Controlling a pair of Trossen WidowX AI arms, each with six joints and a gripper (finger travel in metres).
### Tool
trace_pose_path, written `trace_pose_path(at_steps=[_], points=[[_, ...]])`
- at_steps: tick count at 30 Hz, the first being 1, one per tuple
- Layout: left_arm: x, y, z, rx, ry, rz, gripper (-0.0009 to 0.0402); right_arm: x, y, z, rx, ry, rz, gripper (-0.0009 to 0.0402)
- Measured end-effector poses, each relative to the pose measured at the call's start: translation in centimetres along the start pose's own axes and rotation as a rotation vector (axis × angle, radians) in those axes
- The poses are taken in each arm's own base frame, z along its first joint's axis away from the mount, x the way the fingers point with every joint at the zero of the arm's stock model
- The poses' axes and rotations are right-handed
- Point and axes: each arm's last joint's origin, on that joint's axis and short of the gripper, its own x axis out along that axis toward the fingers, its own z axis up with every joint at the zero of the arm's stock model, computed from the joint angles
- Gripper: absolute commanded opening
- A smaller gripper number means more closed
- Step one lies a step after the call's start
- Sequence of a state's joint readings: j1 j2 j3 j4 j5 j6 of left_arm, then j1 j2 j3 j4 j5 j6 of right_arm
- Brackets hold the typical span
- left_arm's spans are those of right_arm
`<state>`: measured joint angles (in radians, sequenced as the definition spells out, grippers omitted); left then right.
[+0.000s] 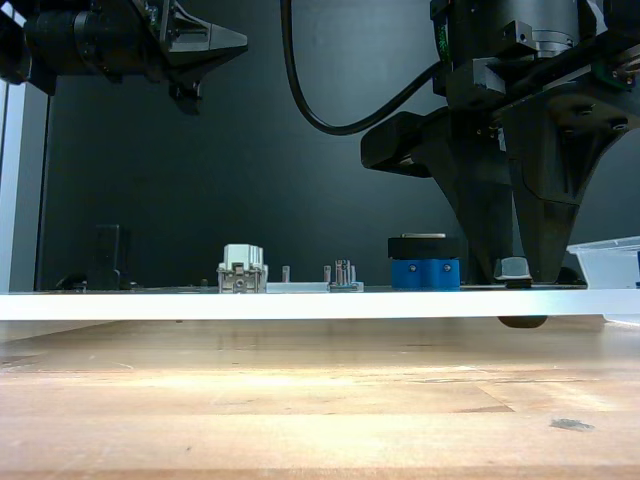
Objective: Pick the M12 fastener and fasten on the M12 threads
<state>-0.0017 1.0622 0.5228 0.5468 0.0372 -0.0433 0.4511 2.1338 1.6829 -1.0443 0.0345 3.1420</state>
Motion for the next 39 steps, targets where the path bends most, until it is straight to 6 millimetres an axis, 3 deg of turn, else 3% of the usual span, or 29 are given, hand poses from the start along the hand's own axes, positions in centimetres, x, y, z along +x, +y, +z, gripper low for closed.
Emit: trace_pose_path(at_steps=[10,25,33,39], points=[[0.0,0.0,0.0,0.0,0.0,0.0,0.0,0.0,0.0,-0.1,-0.002,0.007,0.001,0.0015],[0.0,0.0,0.0,0.0,0.0,0.0,0.0,0.1,0.0,-0.3,-0.001,0.022,0.008,0.0184],[0.0,0.0,0.0,0.0,0.0,0.0,0.0,-0.4,-0.1,-0.4,-0.002,0.032,-0.02,0.0211],[0.0,0.0,0.0,0.0,0.0,0.0,0.0,-2.4,-0.4,-0.3,-0.005,0.093,-0.063,0.021]])
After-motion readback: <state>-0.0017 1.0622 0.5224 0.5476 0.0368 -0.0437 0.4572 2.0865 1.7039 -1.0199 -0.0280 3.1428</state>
